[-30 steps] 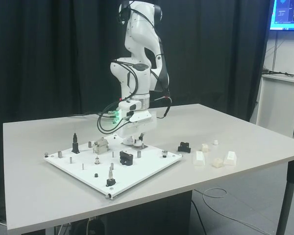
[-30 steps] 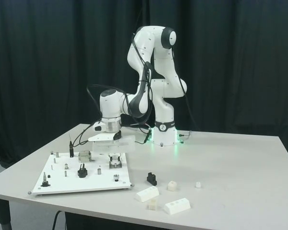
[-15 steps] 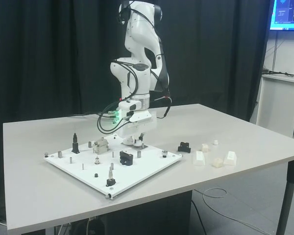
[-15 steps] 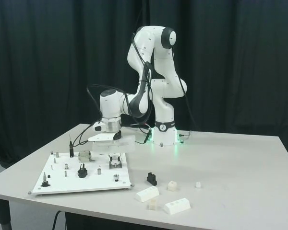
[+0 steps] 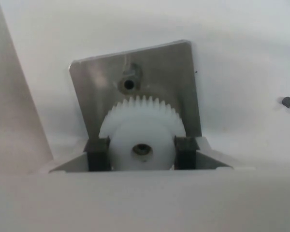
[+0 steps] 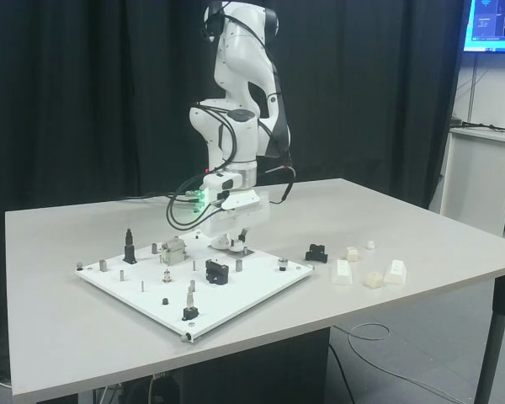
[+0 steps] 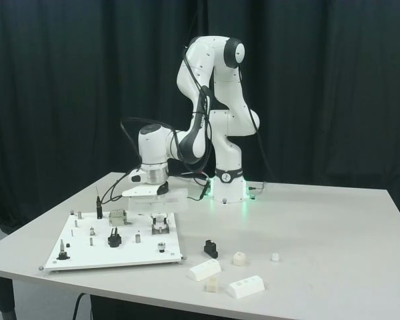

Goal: Remove medium gear.

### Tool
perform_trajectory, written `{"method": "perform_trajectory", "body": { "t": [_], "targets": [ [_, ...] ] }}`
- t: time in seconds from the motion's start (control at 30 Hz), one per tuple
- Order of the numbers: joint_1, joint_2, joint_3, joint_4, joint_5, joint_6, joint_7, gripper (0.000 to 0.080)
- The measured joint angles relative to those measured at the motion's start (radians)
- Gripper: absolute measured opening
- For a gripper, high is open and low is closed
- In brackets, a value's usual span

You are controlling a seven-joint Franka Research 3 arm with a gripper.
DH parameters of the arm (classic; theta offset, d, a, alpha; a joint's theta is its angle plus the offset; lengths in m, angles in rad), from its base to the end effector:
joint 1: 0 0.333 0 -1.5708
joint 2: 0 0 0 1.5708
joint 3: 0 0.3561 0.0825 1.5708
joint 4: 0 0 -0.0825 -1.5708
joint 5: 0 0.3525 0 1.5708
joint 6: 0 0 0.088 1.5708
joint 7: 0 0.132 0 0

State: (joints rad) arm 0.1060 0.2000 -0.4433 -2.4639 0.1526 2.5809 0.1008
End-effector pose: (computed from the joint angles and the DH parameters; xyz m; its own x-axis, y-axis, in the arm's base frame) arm 0.4378 -0.1570 0.2607 0.8431 -0.5348 -0.0560 -0.5347 -0.8449 0.0178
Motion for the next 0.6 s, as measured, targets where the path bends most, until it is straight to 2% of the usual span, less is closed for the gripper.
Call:
{"method": "perform_trajectory", "body": {
  "t": [0.2, 0.33, 0.6],
  "targets": [
    [0.0, 0.0, -0.001, 0.0, 0.009, -0.001, 0.066, 0.0281],
    [0.0, -0.001, -0.001, 0.0, 0.009, -0.002, 0.068, 0.0281],
    [0.002, -0.001, -0.002, 0.0, -0.001, -0.002, -0.067, 0.0281]
  ]
}}
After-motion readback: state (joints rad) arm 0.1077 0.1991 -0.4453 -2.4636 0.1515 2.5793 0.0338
